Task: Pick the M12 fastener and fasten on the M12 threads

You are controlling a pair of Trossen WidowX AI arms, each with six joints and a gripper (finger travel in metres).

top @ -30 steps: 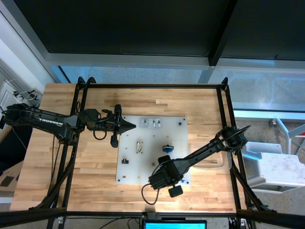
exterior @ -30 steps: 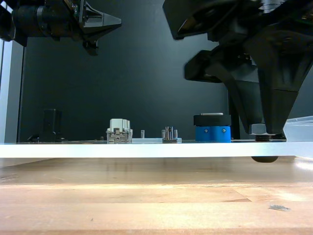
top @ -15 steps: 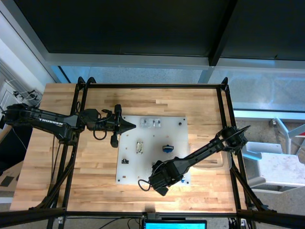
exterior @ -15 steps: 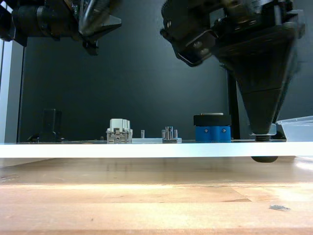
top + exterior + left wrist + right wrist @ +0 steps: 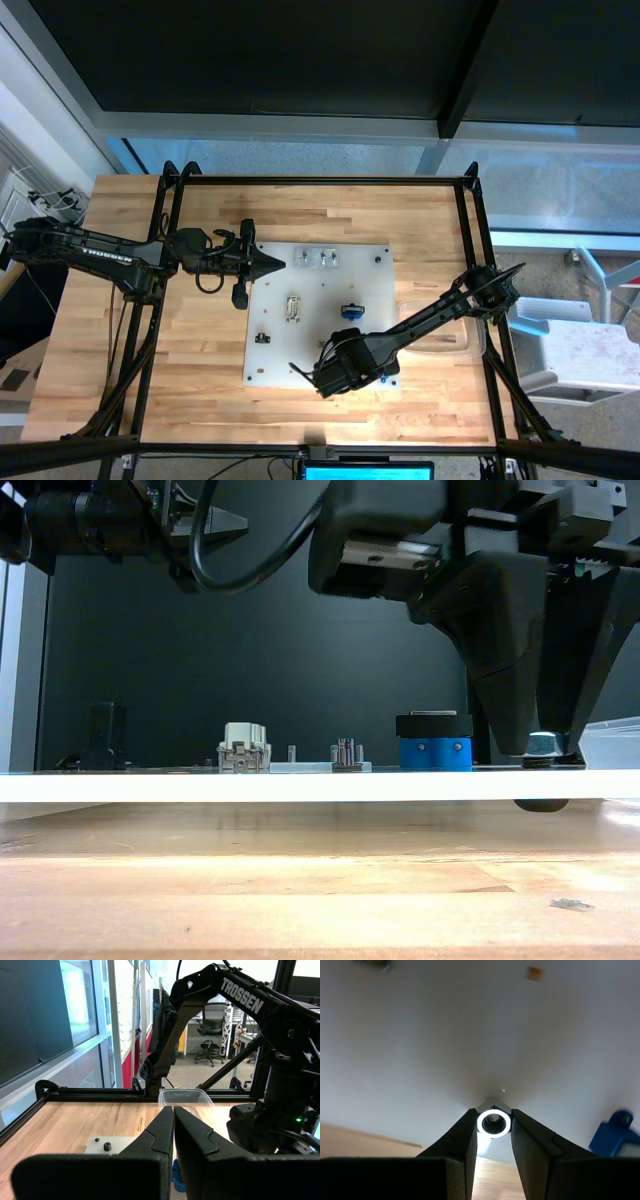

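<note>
The small silver M12 nut [image 5: 541,745] sits on top of the short black ribbed stud [image 5: 541,762] at the near right edge of the white board [image 5: 300,785]. My right gripper [image 5: 541,742] points straight down and is shut on the nut, one finger on each side. The right wrist view shows the nut [image 5: 494,1123] as a bright ring pinched between the fingertips [image 5: 465,1132]. From above, the right gripper [image 5: 362,372] hides nut and stud. My left gripper [image 5: 275,263] hangs shut and empty above the board's far left corner.
A blue-based part [image 5: 434,745] stands just left of the stud, close to the right fingers. The clear tray [image 5: 440,335] lies off the board's right edge. Small connectors [image 5: 244,750] and a silver post [image 5: 291,751] stand mid-board. Black frame rails [image 5: 320,181] ring the table.
The right gripper has turned about its vertical axis with the nut in its fingers, swinging its camera and cable round to the left. The nut stays on the stud. The left arm is still.
</note>
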